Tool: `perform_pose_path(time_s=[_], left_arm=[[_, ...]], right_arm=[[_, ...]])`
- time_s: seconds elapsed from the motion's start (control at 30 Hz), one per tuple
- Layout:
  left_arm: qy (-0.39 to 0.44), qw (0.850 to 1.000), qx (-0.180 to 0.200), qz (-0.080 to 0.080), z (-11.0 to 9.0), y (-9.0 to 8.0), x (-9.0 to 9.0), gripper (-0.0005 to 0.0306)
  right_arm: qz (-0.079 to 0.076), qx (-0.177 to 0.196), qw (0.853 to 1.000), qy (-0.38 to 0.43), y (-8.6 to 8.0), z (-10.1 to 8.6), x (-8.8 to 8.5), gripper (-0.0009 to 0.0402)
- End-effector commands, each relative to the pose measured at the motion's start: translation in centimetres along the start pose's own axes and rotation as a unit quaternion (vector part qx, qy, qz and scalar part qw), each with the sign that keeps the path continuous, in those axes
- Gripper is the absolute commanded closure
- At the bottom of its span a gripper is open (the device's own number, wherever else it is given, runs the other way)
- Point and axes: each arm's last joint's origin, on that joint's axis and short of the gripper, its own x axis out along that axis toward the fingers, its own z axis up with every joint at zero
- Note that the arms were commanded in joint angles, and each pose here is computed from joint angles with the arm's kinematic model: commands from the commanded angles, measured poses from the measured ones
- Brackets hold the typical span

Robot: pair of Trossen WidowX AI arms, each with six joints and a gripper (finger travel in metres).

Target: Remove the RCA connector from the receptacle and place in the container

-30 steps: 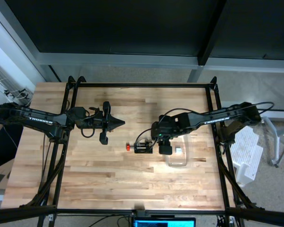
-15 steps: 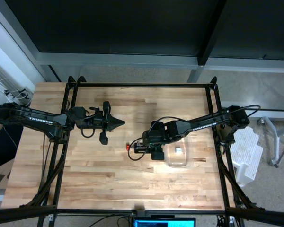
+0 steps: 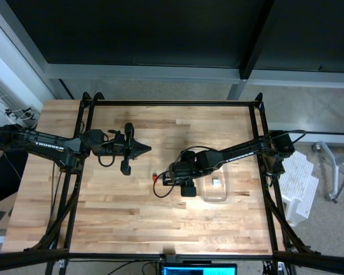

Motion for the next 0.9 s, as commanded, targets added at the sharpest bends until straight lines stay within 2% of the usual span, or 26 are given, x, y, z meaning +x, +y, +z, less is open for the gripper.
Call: perform_pose_path(time_s=[0.03, 0.17, 0.3, 0.67, 0.73, 0.9], left_arm=[[0.000, 1.000, 0.000, 0.000, 0.02, 0.00, 0.00, 0.0300], [0.000, 1.000, 0.000, 0.000, 0.00, 0.00, 0.01, 0.0300], [0.000, 1.000, 0.000, 0.000, 0.01, 0.00, 0.00, 0.0300], [0.000, 1.000, 0.000, 0.000, 0.00, 0.00, 0.01, 0.0300], [0.000, 1.000, 0.000, 0.000, 0.00, 0.01, 0.01, 0.0300], [0.000, 1.000, 0.000, 0.000, 0.00, 0.00, 0.01, 0.0300]], right_arm=[[0.000, 0.000, 1.000, -0.001, -0.02, -0.11, 0.16, 0.0176], [0.000, 0.000, 1.000, 0.000, -0.01, -0.37, 0.50, 0.0196], [0.013, 0.001, 1.000, -0.006, 0.09, -0.24, 0.51, 0.0216], [0.014, 0.004, 1.000, -0.018, 0.03, 0.00, 0.50, 0.0270], [0.009, 0.005, 1.000, -0.018, -0.04, -0.01, 0.53, 0.0283], [0.009, 0.004, 1.000, -0.016, -0.07, -0.08, 0.59, 0.0324]])
